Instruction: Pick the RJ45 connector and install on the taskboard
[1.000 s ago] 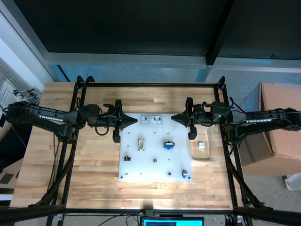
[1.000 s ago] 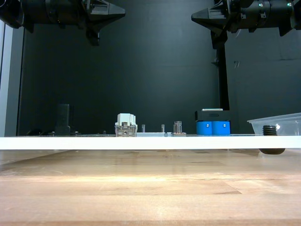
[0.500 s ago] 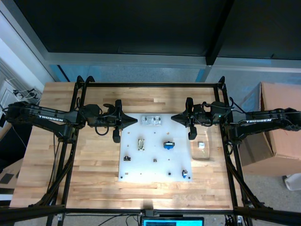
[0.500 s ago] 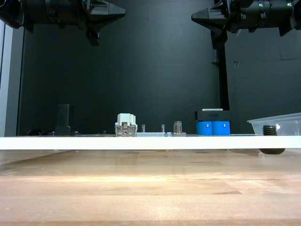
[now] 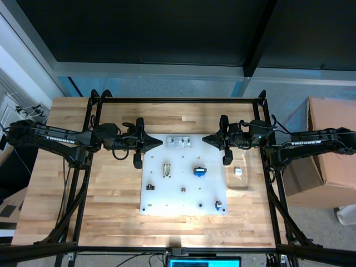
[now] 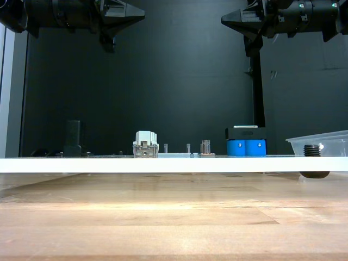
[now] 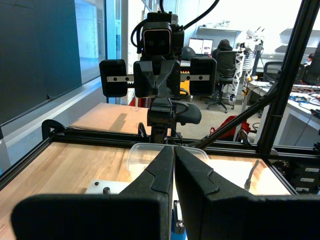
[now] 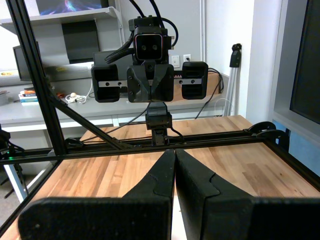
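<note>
Unchanged since preceding frames: left hand point(image 5: 156, 143) at white board's point(image 5: 167, 196) 10 o'clock, right hand point(image 5: 207, 139) at 1 o'clock, both pressed together, empty. RJ45 connector not locatable: undiscernible on tray's point(image 5: 240, 188) block point(image 5: 238, 171), unconfirmable in jack point(image 5: 220, 206). Likely idle.

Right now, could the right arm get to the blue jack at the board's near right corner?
Probably yes: the right pincer, shut, hangs above the board, far right, with nothing between it and the blue jack. The left pincer hangs opposite, clear.
</note>
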